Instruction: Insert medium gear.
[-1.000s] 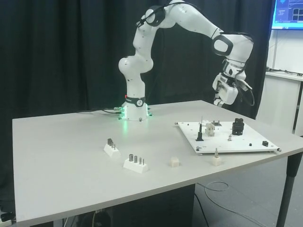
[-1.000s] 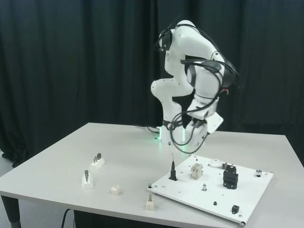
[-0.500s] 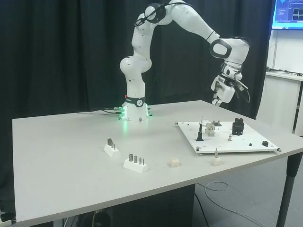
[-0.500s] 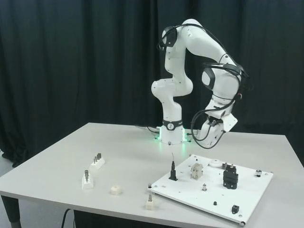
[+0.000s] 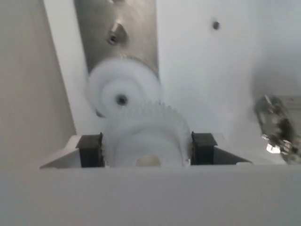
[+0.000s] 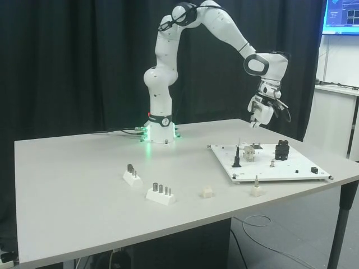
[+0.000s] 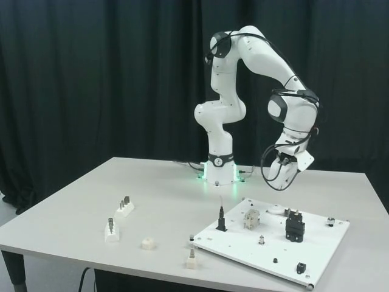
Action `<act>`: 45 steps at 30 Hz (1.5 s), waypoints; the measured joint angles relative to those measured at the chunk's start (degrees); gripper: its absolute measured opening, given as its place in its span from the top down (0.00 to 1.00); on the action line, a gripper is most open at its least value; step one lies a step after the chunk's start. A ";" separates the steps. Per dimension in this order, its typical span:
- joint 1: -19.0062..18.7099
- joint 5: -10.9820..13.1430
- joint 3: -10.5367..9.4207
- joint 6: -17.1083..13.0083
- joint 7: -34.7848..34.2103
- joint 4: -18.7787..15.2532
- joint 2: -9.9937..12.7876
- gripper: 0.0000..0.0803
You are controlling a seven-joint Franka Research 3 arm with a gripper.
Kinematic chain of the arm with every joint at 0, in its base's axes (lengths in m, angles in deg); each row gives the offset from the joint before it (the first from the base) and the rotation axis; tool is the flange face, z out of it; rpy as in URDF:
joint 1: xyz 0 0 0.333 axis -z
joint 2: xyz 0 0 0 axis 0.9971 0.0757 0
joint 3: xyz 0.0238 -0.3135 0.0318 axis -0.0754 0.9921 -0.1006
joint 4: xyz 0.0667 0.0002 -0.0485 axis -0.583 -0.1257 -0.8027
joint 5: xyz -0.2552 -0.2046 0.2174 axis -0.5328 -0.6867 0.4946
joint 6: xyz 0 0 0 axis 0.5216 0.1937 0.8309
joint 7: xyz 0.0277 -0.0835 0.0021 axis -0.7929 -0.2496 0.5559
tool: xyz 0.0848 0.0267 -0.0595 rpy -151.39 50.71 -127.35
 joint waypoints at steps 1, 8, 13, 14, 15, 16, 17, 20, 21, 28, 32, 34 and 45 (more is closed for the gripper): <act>-0.33 0.00 0.00 -0.60 -0.40 -0.47 -0.05 0.50; -2.05 -0.41 -0.03 -4.63 -2.88 -3.25 -0.15 0.50; -2.34 -0.84 -0.06 -7.44 -3.86 -4.96 -0.14 0.50; -2.34 -0.85 -0.06 -7.97 -3.88 -5.28 -0.13 0.50; -2.33 -0.85 -0.06 -8.59 -3.88 -5.62 -0.12 0.50; -2.33 -0.85 -0.06 -9.13 -3.88 -5.94 -0.10 0.50; -2.32 -0.85 -0.06 -9.70 -3.88 -6.27 -0.07 0.50; -2.31 -0.85 -0.06 -11.20 -3.88 -7.05 0.10 0.50; -2.31 -0.85 -0.06 -11.72 -3.88 -7.31 0.16 0.50; -2.31 -0.85 -0.50 -13.96 -3.88 -8.11 1.12 0.50; -2.31 -0.85 -1.07 -14.55 -3.88 -8.21 1.75 0.50; -2.31 -0.85 -1.38 -14.83 -3.88 -8.21 2.04 0.50; -2.31 -0.85 -2.59 -16.26 -4.68 -8.21 3.35 0.50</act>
